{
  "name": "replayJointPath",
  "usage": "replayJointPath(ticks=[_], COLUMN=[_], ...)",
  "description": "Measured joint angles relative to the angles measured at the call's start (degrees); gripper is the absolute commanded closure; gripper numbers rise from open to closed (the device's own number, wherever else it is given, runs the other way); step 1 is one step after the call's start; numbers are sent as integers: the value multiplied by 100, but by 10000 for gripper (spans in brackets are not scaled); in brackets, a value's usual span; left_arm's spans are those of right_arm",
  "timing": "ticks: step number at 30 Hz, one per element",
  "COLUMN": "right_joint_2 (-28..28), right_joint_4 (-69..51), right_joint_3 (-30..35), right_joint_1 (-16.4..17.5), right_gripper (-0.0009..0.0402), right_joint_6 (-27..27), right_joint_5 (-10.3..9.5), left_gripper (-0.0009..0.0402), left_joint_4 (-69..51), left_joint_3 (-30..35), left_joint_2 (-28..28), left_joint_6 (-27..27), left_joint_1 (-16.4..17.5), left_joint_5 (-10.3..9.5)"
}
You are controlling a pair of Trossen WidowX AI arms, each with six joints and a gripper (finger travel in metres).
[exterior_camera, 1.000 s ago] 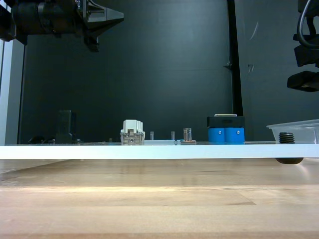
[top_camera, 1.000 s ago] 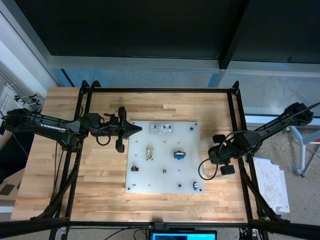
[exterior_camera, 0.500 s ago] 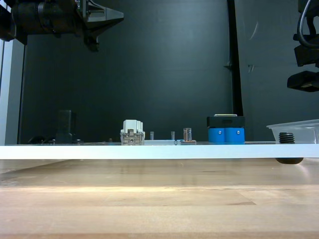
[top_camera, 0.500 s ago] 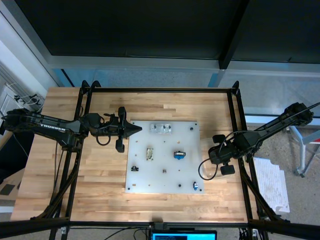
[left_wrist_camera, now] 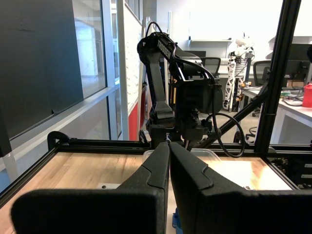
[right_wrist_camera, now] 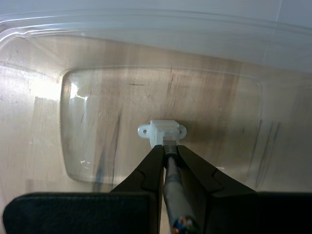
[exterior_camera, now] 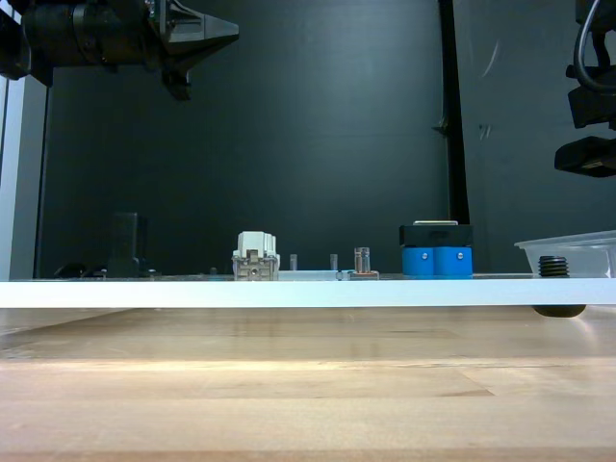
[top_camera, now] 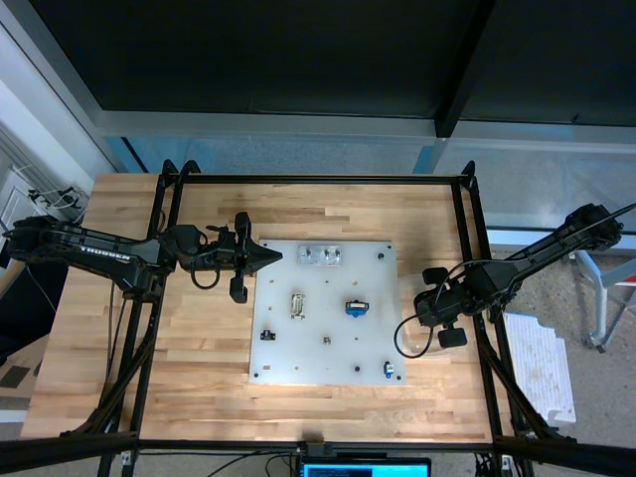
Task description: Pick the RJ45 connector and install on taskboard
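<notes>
The RJ45 connector (right_wrist_camera: 162, 130) is a small whitish piece with a short grey cable stub, seen over the floor of a clear tray (right_wrist_camera: 146, 24). My right gripper (right_wrist_camera: 165, 148) is shut on that stub, and the whitish head pokes out past the fingertips. I cannot tell whether it rests on the tray floor. From above, the right gripper (top_camera: 425, 310) hangs over the tray just right of the white taskboard (top_camera: 298, 348). My left gripper (top_camera: 270, 256) is shut on nothing, high over the board's far left edge, fingers (left_wrist_camera: 161, 161) pressed together.
The clear tray (top_camera: 409, 343) sits against the taskboard's right side. The board carries a silver block (top_camera: 321, 255), a whitish socket (exterior_camera: 255, 258), a blue-and-black part (exterior_camera: 436, 250) and small black bits. A black frame rail (top_camera: 475, 288) runs close by the right arm.
</notes>
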Motion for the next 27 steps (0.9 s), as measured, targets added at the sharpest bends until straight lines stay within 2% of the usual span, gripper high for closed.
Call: replayJointPath(ticks=[11, 18, 23, 27], right_joint_2=[-103, -127, -125, -68], right_joint_4=[-157, -328, -396, -466], right_joint_3=[151, 485, 798, 1054], right_joint_1=[-11, -2, 44, 205], right_gripper=[381, 381, 381, 381], right_joint_6=[-33, -37, 232, 389], right_joint_5=[2, 2, 0, 0], left_gripper=[393, 393, 393, 393], left_joint_4=[0, 0, 0, 0], left_joint_3=[0, 0, 0, 2], left_joint_2=[2, 2, 2, 2], left_joint_6=[0, 0, 0, 0], left_joint_1=[0, 0, 0, 0], left_joint_5=[0, 2, 2, 2])
